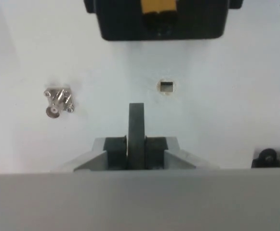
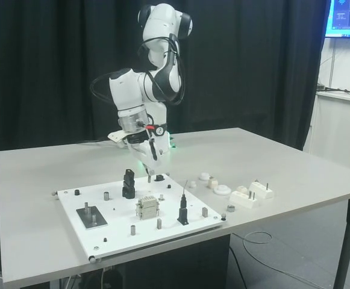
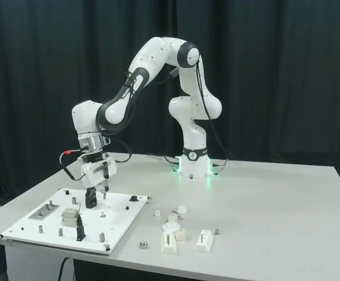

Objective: Insert square peg 2.

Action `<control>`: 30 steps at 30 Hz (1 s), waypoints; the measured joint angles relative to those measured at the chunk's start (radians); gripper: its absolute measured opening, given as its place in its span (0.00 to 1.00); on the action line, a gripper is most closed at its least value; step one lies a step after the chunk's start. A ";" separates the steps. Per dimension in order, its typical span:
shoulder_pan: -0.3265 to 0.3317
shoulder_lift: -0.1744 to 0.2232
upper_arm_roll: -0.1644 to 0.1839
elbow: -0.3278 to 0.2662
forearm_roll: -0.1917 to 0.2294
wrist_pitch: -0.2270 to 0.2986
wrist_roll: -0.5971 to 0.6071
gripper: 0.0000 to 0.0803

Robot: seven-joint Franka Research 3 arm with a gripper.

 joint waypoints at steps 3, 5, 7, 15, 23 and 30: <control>-0.003 0.007 0.000 0.006 0.009 -0.007 -0.006 0.10; -0.004 0.013 0.000 0.012 0.017 -0.015 -0.007 0.10; -0.005 0.020 0.000 0.019 0.025 -0.021 -0.009 0.10; -0.009 0.058 0.000 0.054 0.044 -0.059 -0.015 0.10; -0.018 0.090 0.000 0.094 0.044 -0.102 -0.015 0.10; -0.029 0.105 0.000 0.113 0.044 -0.136 -0.015 0.10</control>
